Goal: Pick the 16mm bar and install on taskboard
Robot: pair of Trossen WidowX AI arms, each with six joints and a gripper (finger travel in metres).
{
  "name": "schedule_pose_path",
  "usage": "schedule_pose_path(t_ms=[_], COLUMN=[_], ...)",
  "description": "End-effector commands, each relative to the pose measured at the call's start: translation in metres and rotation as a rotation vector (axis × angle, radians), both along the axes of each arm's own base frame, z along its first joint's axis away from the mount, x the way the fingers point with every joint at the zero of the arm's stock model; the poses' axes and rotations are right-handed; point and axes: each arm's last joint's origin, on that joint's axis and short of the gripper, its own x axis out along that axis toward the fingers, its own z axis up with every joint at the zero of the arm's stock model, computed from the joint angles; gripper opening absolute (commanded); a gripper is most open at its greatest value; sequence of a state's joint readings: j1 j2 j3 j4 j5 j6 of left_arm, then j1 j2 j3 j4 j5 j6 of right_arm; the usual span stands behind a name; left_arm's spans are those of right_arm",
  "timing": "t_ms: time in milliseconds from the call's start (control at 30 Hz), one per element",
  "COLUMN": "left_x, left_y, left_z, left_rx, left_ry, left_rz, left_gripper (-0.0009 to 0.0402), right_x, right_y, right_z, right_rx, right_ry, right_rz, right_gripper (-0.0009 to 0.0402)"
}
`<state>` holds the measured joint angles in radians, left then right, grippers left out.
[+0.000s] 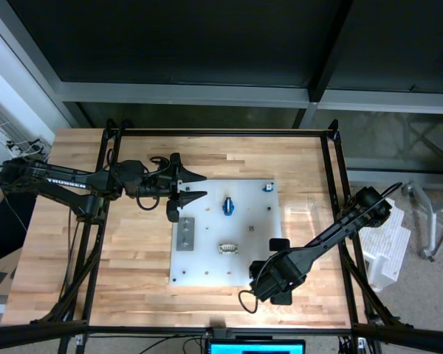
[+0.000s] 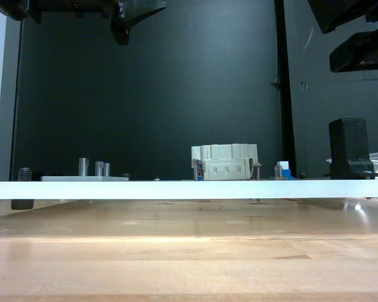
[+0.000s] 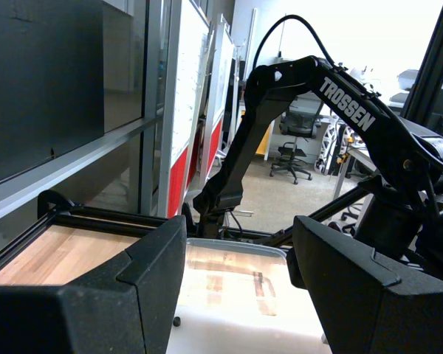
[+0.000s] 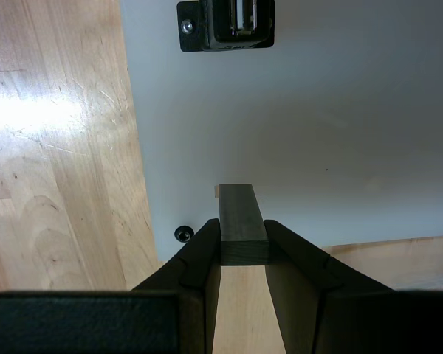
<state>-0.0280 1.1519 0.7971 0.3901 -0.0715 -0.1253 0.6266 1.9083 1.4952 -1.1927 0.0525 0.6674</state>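
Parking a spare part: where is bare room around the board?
The table is bare beyond the far edge of the taskboard and left of it. Crowded: the board's middle, its far-left corner under the open left gripper, and its near-right corner, where the right gripper holds the 16mm bar.

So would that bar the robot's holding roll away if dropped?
Probably not: the bar shows flat faces, so it should sit rather than roll. It looks solid and stiff, probably heavy for its size. Its smooth sides might slip in the right gripper, which pinches it above the taskboard edge. The left gripper hangs open over the board's left side.
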Motion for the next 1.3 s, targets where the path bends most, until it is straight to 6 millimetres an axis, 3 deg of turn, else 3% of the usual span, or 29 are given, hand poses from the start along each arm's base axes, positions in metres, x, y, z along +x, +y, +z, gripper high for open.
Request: schedule_pose_path(t_ms=[33,1300], left_x=[0.0,0.0], left_y=[0.0001,0.0001], left_z=[0.0001,0.0001], left_rx=[0.0,0.0], left_ry=[0.0,0.0], left_rz=[0.0,0.0], left_gripper=[0.0198,0.0198], right_x=[-0.0001,-0.0007], right_y=[-0.0001,0.0005], right_z=[0.0,-0.0036], right_rx=[0.0,0.019], right_ry=[0.001,0.008], right_rz=[0.003,0.02], right_gripper=[0.0055,0.0055])
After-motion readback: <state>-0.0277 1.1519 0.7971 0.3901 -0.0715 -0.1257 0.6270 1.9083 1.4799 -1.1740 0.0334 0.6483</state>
